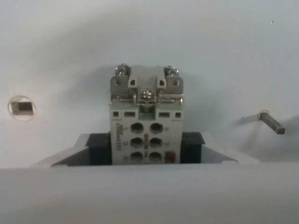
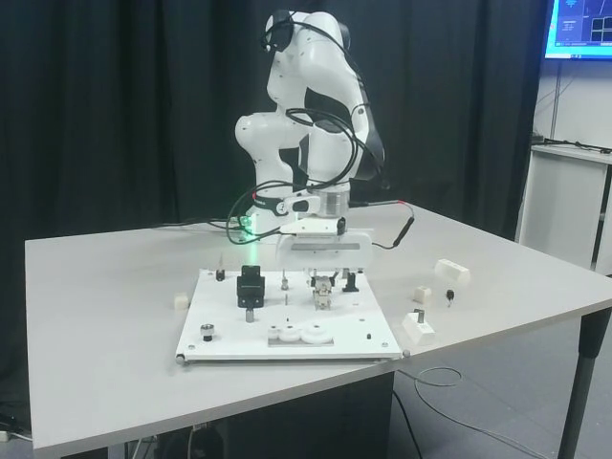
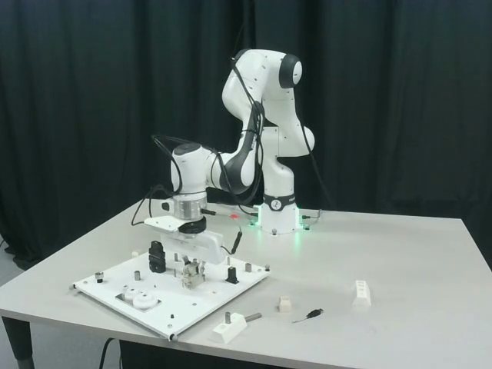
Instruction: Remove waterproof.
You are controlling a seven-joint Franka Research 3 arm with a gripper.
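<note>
We see the white arm [image 2: 306, 105] bent low over a white board [image 2: 287, 320] on the grey tabletop [image 2: 105, 316]. The tool [image 2: 323, 256] hangs right above a small grey-white connector block [image 1: 145, 128] mounted upright near the board's middle; this block, with six round sockets on its face and a screwed metal clamp on its top end, seems to be the waterproof part. In the wrist view it sits centred, with a black base [image 1: 99, 147] at both sides of it. We cannot tell how far the tool is open or whether it grips anything: its fingers are hidden by its white housing in both room views, and the wrist view shows only a blurred white edge in front.

Also on the board: a black block [image 2: 251, 285] just beside the connector, two white gears [image 2: 296, 334] touching each other near the front edge, a thin peg [image 1: 272, 122] and a small round recess [image 1: 21, 108].

Off the board on the tabletop: a white cube [image 3: 284, 304], a white bar [image 3: 361, 293], a white holder with a peg [image 3: 231, 327] and a small black tool [image 3: 311, 314], well apart from the arm base [image 3: 278, 219], which glows green
</note>
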